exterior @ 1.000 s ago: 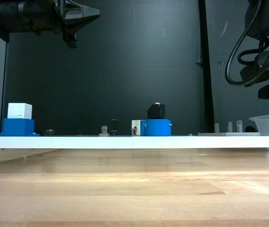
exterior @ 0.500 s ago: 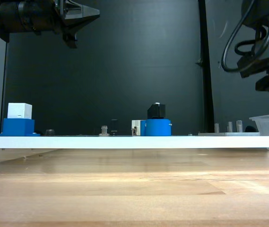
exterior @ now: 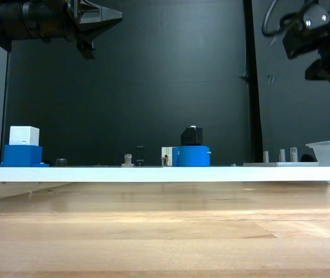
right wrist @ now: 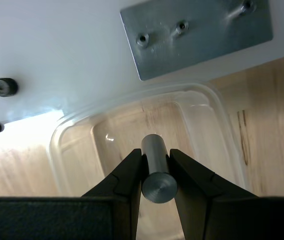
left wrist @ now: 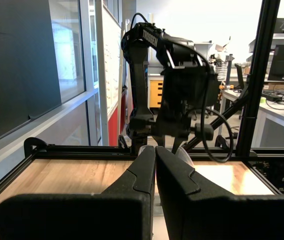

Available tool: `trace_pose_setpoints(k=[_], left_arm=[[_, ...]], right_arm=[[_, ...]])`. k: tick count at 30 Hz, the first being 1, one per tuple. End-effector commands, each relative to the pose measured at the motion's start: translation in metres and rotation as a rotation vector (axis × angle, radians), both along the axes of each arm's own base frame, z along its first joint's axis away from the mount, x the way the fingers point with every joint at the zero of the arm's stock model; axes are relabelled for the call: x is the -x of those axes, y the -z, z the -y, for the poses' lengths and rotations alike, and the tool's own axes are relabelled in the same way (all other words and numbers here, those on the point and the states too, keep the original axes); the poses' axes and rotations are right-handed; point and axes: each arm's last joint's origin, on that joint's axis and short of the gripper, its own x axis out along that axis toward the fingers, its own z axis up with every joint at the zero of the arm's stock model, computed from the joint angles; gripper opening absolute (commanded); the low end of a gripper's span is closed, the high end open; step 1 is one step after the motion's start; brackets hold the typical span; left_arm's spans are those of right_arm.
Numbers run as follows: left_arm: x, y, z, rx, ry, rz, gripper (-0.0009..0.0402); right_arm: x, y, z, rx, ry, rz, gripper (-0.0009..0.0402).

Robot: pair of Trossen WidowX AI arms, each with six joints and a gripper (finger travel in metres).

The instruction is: Pick the 16mm cylinder and place it in the taskboard

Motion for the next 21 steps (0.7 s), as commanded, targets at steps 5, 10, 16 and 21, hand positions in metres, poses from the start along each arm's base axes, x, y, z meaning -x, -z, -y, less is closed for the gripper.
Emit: trace_pose_setpoints(k=[5, 10, 16, 21], left_arm=[[0.0, 0.0, 0.0, 0.0, 0.0, 0.0, 0.0], [0.0, 0.0, 0.0, 0.0, 0.0, 0.0, 0.0], [0.0, 0.0, 0.0, 0.0, 0.0, 0.0, 0.0], [0.0, 0.0, 0.0, 0.0, 0.0, 0.0, 0.0]], right_arm=[[-0.001, -0.016, 0.001, -0.011, 0.005, -0.005, 0.0013], [-0.001, -0.016, 0.001, -0.069, -0.01, -0.03, 0.0013], [-0.008, -0.014, 0.005, -0.066, -0.017, -0.022, 0.0013], [-0.018, -0.012, 0.005, -0.048, -0.037, -0.028, 0.0013]])
